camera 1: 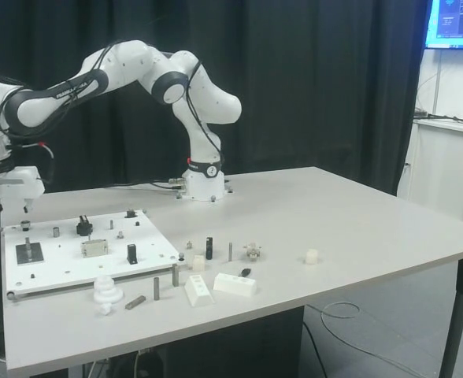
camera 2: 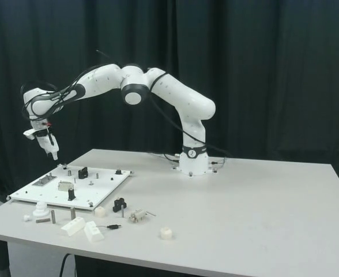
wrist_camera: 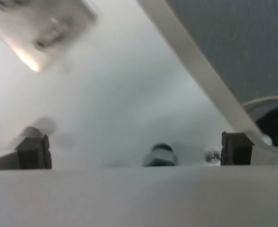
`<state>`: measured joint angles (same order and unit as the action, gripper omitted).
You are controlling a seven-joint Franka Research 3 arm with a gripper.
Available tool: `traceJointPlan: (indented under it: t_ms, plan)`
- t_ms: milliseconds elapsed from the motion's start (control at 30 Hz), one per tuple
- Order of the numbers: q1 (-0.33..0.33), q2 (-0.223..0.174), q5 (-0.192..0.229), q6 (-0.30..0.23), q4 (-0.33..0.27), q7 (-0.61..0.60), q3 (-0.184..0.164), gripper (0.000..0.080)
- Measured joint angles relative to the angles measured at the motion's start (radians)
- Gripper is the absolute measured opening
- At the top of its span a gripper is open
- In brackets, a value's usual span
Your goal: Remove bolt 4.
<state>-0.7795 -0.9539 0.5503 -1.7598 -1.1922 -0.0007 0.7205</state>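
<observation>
With the pincer spread wide and empty above the board, it's best lowered straight over the bolt and centred before anything gets squeezed.

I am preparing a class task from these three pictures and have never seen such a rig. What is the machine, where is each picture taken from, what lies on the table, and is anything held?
The machine is a white robot arm bolted on a grey table. Two pictures come from cameras in the room; the third looks down from the arm's wrist past its fingertips. The gripper, open and holding nothing, hovers above the far corner of a white board carrying small bolts and black fittings. Beside the board lie loose parts: white blocks, pins, a small white cap.
</observation>
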Motion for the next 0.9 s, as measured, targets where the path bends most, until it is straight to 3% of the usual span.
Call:
traceJointPlan:
  t_ms: [200,600,900]
  plan:
    - [-0.002,0.011,0.011,-0.029,-0.063,-0.048,0.019,0.0800]
    - [0.003,0.068,0.112,-0.095,-0.202,-0.102,0.032,0.0800]
    - [0.026,0.118,0.125,-0.171,-0.303,-0.136,0.032,0.0800]
